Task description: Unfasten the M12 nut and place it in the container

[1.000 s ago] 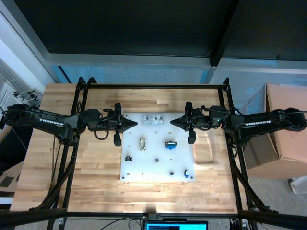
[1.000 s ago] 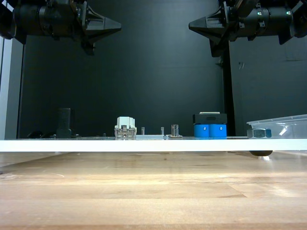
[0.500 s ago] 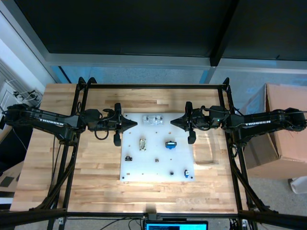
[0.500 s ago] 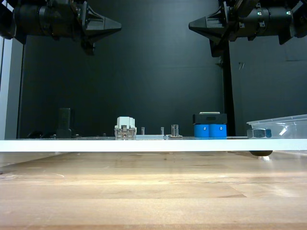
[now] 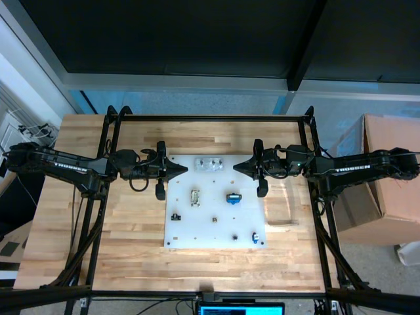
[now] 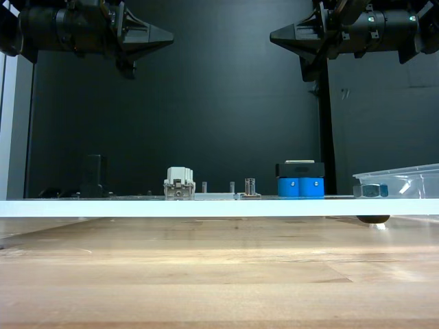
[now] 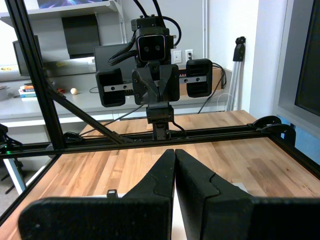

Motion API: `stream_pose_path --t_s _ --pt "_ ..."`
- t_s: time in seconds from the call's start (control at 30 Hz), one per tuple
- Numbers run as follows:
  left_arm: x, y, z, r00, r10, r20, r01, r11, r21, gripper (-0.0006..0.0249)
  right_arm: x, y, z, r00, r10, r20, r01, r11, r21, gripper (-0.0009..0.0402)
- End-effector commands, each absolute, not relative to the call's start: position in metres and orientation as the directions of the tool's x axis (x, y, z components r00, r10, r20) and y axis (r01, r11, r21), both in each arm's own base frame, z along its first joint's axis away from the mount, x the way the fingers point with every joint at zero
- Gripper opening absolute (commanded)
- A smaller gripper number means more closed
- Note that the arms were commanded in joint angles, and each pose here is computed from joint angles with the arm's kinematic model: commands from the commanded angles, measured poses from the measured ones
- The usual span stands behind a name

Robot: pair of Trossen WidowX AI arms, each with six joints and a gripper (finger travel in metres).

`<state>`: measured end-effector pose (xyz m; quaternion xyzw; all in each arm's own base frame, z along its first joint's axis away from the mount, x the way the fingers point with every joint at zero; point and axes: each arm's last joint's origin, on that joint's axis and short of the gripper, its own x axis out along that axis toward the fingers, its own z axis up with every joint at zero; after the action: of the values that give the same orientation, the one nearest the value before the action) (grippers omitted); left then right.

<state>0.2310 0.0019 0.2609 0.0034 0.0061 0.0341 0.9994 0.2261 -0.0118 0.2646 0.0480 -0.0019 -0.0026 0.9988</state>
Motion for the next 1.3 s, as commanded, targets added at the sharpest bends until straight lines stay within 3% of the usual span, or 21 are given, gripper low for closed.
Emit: stream_pose_path --t_s 0.03,0.17,0.23,0.53,0.77,0.97,1.3 --pt "0.231 0.0019 0.2611 0.9976 0.068 -0.011 -0.068 0.9977 0.007 0.0000 0.227 -0.012 0.266 1.000 -0.016 0.023 0.014 0.995 0.096 0.0000" --pt "0.231 0.0019 0.2611 0.9976 0.068 -0.011 -0.068 0.9977 0.007 0.0000 0.227 -0.012 0.266 1.000 -0.010 0.023 0.007 0.994 0.107 0.0000" --pt "0.231 0.0020 0.2612 0.9976 0.068 -0.011 -0.068 0.9976 0.007 0.0000 0.228 -0.011 0.265 1.000 -0.006 -0.020 0.009 0.990 0.144 0.0000" --pt "0.231 0.0019 0.2612 0.9976 0.068 -0.011 -0.068 0.9976 0.007 0.0000 0.232 0.014 0.279 0.929 0.103 -0.356 -0.056 0.989 0.140 0.0000" --pt "0.231 0.0019 0.2612 0.9976 0.068 -0.011 -0.068 0.9977 0.007 0.0000 0.238 0.040 0.289 0.766 0.170 -0.620 -0.102 0.984 0.144 0.0000" --pt "0.231 0.0020 0.2611 0.9976 0.068 -0.011 -0.068 0.9976 0.007 0.0000 0.248 0.058 0.288 0.620 0.188 -0.762 -0.098 0.982 0.162 0.0000" --pt "0.231 0.0019 0.2611 0.9976 0.068 -0.011 -0.068 0.9977 0.007 0.0000 0.270 0.086 0.276 0.395 0.172 -0.902 -0.140 0.982 0.126 0.0000"
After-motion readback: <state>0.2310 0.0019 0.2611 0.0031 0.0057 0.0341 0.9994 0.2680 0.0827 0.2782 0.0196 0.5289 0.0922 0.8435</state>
